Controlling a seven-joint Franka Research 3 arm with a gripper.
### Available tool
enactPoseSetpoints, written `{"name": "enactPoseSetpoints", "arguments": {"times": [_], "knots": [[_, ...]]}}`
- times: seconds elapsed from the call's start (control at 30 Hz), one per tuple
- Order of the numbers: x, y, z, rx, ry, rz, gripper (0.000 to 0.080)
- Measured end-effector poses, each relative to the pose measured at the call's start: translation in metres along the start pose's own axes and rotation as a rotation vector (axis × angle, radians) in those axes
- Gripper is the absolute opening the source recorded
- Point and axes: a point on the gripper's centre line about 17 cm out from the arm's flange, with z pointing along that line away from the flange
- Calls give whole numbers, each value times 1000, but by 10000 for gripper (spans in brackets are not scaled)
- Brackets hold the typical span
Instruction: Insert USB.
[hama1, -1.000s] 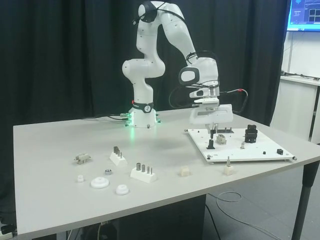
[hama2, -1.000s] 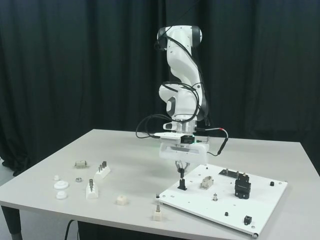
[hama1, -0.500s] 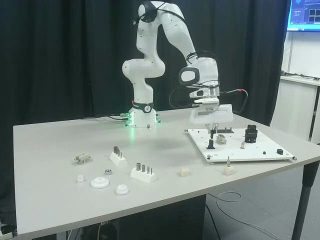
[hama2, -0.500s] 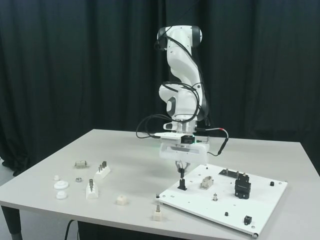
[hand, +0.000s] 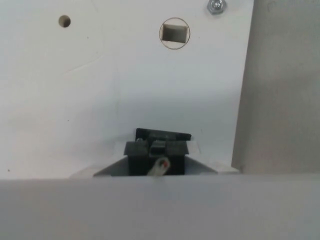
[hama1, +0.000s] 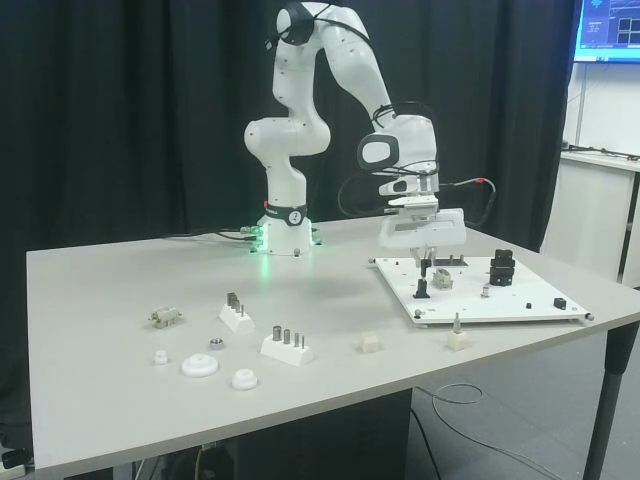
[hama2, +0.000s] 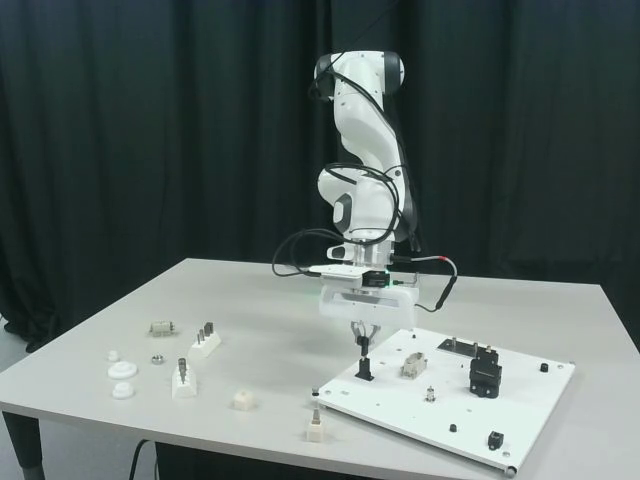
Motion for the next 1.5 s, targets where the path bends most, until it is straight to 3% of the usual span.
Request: {"name": "enactPoseSetpoints", "arguments": {"times": [1.5], "knots": [[-3, 1, 7, -1, -2, -25, 68]]}}
